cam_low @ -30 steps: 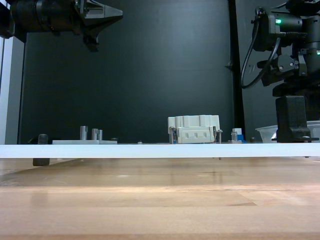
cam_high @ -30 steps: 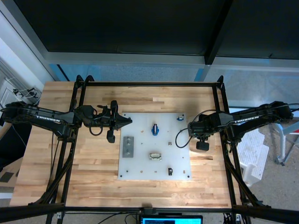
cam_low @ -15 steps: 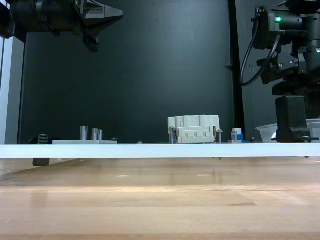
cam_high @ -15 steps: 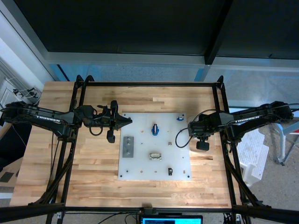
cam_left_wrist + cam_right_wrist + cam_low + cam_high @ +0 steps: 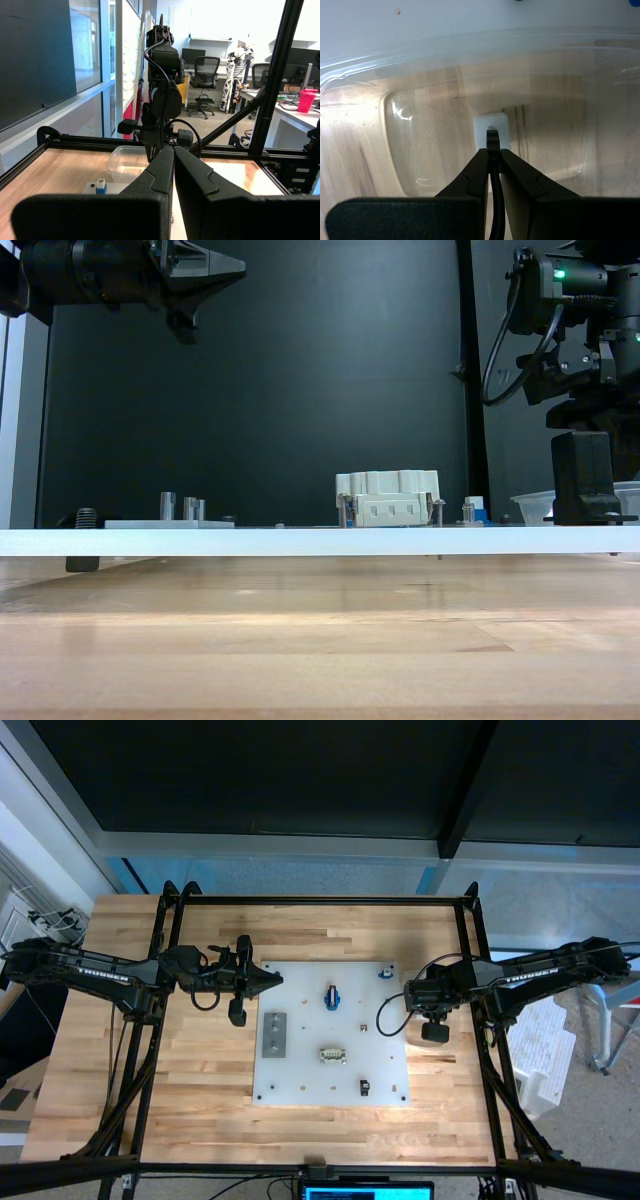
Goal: Pick the USB connector and install on taskboard
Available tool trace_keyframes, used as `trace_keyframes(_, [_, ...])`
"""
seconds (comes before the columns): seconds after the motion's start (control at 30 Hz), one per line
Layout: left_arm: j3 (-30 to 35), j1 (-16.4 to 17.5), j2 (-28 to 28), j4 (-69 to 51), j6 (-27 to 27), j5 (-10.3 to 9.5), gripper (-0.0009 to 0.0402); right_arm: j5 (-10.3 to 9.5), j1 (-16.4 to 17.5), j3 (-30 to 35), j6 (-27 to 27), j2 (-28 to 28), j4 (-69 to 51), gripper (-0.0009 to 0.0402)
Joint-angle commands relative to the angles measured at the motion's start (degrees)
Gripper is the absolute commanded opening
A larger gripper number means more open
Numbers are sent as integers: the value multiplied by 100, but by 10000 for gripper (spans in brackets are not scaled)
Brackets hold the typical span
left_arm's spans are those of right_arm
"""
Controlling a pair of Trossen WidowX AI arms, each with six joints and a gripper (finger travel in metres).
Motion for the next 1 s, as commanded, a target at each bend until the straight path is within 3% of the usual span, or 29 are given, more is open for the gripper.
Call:
trace_keyframes(0.03, [0,0,0,2,2,0,0,-22,2,197,-4,-4,-166,0])
trace_keyframes(0.47, [0,0,0,2,2,0,0,-33,168,1102,-22,-9,-1134,0])
trace_keyframes(0.77, [2,0,0,2,2,0,0,-33,992,1952,455,549,-1558,0])
trace_keyframes(1.0, [0,0,0,2,2,0,0,-35,1615,2750,940,1357,-1574,0])
